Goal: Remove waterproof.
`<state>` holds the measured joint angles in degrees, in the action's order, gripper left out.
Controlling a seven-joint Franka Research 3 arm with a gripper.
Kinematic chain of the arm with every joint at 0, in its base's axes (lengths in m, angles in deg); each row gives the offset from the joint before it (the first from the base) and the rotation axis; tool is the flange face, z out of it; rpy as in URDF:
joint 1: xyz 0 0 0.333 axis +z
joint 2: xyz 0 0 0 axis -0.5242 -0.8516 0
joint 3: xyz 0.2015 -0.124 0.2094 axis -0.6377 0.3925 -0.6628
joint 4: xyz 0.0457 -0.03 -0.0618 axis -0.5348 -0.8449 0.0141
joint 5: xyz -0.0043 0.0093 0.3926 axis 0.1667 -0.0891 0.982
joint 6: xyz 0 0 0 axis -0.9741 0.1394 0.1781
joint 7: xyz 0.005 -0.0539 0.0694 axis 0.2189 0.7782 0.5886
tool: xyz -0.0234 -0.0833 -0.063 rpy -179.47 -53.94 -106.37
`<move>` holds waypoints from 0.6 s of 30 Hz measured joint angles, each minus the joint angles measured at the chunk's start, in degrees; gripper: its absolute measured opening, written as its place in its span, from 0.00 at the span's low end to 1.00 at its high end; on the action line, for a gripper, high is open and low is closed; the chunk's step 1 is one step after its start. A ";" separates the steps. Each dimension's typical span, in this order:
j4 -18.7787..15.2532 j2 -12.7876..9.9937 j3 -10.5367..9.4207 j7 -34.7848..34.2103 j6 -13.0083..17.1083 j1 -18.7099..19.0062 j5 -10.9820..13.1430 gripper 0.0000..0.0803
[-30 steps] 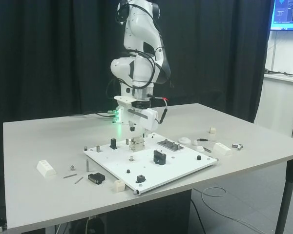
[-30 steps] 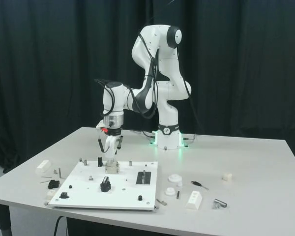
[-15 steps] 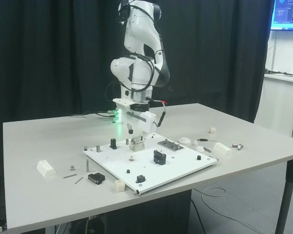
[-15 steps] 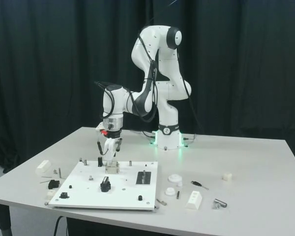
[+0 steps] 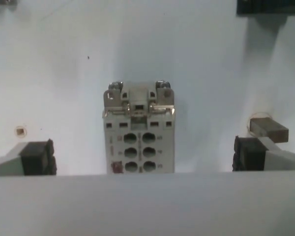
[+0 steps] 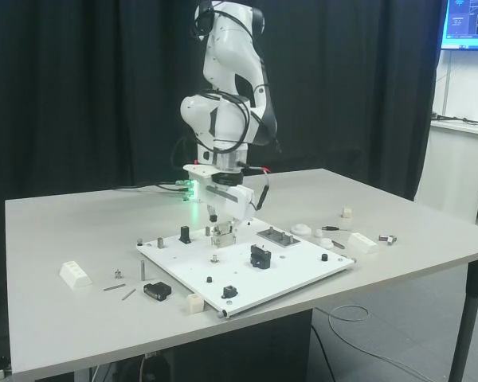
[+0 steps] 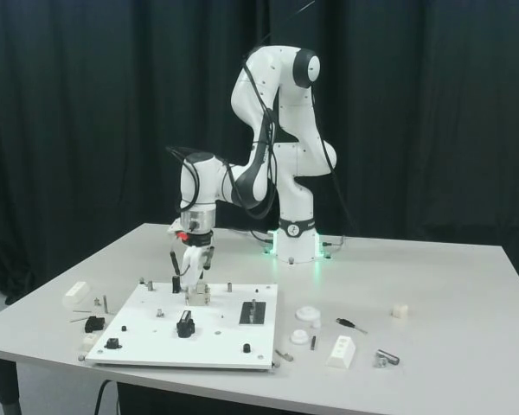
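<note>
Fingers [image 5: 38, 157] of the white arm's single gripper [image 6: 223, 216] stand spread apart and grasp nothing, one black pad showing at each side of the wrist view with the waterproof connector [image 5: 139, 129] between them and clear of both. That one grey connector, with six round sockets in two columns of three and a metal latch held by two screws, sits upright on the white board [image 6: 291, 267], near the board's far edge in the first room view, directly beneath the gripper. One white board lies on the grey table [image 6: 80, 219]. On the board the first room view also shows a flat grey metal plate [image 6: 275, 236] beside the connector, a black block [image 6: 260, 257] nearer the front, and a black upright piece [image 6: 185, 233] on the connector's other side. Off the board, on the table, lie two white wedge-shaped blocks, one [image 6: 75, 274] at the left of that view and one [image 6: 362, 243] at the right, a small black part [image 6: 157, 290] and a white cube [image 6: 194, 303] near the board's front corner, and one white round piece [image 6: 301, 230] past the metal plate. A green light [image 7: 269, 249] glows at the arm's base.
</note>
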<state>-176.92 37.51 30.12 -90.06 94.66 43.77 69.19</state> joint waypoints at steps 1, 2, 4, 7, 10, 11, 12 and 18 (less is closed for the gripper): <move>0.00 -0.07 -0.01 0.16 0.04 0.00 0.20 1.00; 0.00 -0.13 -0.03 0.36 0.07 0.00 0.45 1.00; 0.00 -0.25 -0.08 0.80 0.08 0.00 1.08 1.00; 0.00 -0.46 -0.10 1.63 0.08 0.11 1.94 1.00; -0.04 -0.61 -0.16 2.10 0.08 0.21 2.93 1.00; -0.06 -0.65 -0.18 2.25 0.08 0.24 3.27 1.00; -0.08 -0.67 -0.21 2.41 0.08 0.26 3.49 1.00; -0.12 -0.78 -0.37 3.27 0.08 0.26 4.17 1.00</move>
<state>-177.05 36.73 29.75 -86.79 94.74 44.03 73.37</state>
